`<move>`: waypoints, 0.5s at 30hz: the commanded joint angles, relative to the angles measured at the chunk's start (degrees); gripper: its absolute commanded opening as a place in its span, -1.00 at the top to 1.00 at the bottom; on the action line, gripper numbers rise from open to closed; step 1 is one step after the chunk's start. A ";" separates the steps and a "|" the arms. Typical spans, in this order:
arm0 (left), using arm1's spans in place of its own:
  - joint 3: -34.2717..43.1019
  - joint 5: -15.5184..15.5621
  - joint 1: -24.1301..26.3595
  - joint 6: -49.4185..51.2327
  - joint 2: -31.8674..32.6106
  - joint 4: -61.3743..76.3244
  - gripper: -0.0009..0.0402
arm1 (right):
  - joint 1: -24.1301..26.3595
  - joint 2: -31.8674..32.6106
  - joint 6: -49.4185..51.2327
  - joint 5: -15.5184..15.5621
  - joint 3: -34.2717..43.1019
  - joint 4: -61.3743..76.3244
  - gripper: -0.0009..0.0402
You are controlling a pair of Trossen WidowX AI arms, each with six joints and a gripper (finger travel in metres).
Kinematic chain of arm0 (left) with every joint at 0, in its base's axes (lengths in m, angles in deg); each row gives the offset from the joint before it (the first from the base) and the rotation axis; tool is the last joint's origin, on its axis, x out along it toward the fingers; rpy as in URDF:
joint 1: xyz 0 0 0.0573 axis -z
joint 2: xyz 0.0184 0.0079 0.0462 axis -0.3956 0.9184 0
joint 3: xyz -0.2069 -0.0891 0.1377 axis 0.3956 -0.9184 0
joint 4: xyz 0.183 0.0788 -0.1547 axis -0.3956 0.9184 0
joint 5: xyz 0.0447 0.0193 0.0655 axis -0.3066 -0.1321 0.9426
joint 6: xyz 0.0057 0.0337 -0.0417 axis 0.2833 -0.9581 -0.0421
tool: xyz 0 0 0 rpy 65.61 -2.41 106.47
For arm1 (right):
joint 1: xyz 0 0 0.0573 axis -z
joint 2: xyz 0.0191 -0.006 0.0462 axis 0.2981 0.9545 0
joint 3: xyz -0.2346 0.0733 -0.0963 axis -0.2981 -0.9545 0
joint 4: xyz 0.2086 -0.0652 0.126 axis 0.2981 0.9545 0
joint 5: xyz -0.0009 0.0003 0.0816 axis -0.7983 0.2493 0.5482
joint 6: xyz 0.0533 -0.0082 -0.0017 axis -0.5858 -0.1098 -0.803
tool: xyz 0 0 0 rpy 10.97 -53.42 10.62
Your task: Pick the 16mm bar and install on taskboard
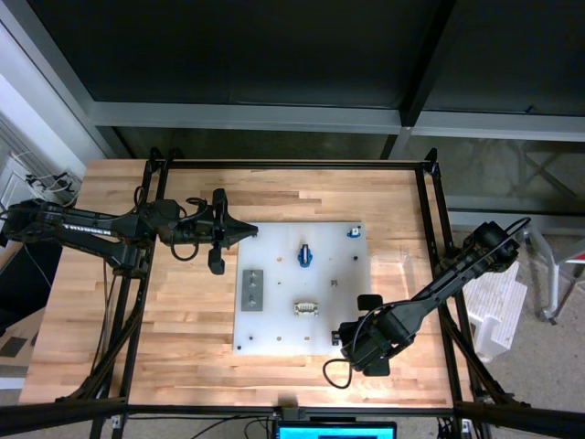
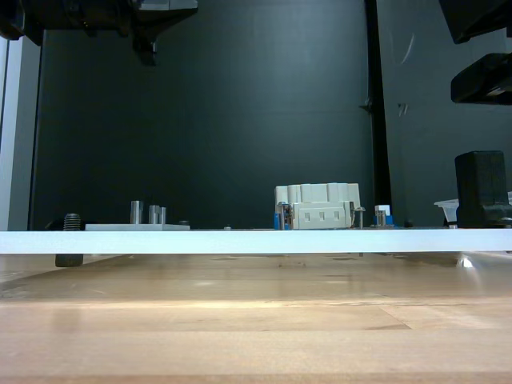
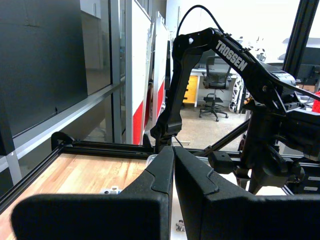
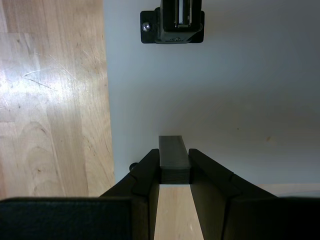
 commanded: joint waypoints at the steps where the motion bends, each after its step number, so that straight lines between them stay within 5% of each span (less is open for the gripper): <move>1: 0.02 -0.02 -0.02 -0.02 0.02 0.00 0.96 | -0.02 -0.02 -0.07 -0.09 -0.52 -0.26 0.96; 15: 0.02 -0.02 -0.02 -0.02 0.02 0.02 0.96 | -0.09 -0.02 -0.11 -0.59 -4.22 -4.72 0.96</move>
